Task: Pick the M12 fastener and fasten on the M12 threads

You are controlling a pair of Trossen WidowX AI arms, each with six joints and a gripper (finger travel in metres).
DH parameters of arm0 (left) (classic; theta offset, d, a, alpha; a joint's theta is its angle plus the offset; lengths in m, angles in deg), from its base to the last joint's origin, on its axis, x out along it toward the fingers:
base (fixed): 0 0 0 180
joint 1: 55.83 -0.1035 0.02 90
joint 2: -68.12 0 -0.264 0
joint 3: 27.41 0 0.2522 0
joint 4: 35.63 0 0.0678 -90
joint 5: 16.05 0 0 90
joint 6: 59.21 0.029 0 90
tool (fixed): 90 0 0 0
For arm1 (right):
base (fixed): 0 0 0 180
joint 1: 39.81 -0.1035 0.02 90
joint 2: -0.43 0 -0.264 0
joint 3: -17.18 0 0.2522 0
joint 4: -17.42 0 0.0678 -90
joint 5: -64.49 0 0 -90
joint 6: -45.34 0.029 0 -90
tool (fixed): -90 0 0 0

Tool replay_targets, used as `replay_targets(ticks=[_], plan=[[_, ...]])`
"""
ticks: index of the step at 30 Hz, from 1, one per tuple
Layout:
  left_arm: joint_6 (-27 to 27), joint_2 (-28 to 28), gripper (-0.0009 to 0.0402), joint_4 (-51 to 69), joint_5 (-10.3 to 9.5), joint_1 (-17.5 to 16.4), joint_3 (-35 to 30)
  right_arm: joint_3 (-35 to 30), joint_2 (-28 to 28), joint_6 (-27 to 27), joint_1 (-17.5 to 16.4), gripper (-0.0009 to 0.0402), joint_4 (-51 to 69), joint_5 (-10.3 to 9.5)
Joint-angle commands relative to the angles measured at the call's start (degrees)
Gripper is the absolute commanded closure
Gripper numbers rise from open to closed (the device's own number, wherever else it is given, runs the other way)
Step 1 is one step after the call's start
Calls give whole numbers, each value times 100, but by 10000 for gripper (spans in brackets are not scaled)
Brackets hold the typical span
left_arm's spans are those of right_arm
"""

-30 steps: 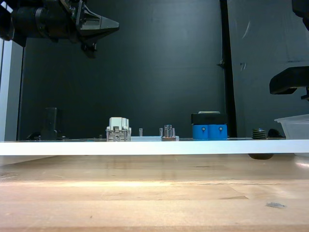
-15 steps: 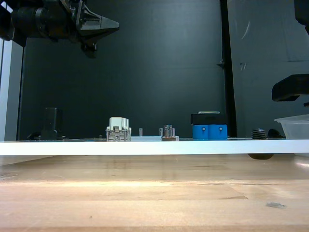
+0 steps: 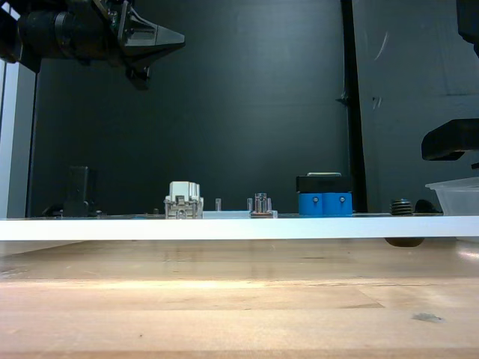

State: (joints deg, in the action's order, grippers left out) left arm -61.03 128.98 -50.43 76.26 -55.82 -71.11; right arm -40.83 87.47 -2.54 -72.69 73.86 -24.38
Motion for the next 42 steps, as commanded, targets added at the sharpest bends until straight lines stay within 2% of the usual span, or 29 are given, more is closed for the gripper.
replay_targets(ticks=[1,17,30,35,42], plan=[[2,0,393,-2,0,-2,-2,15,0,-2,2,264,-26,-138],[2,0,393,-2,0,-2,-2,72,0,-2,2,306,-68,-116],[2,0,393,-2,0,-2,-2,37,-31,9,2,382,-103,-120],[2,0,393,0,0,0,-2,-205,-240,7,7,389,417,-105],[2,0,393,-2,0,0,-2,-977,-413,-2,13,389,1438,-66]])
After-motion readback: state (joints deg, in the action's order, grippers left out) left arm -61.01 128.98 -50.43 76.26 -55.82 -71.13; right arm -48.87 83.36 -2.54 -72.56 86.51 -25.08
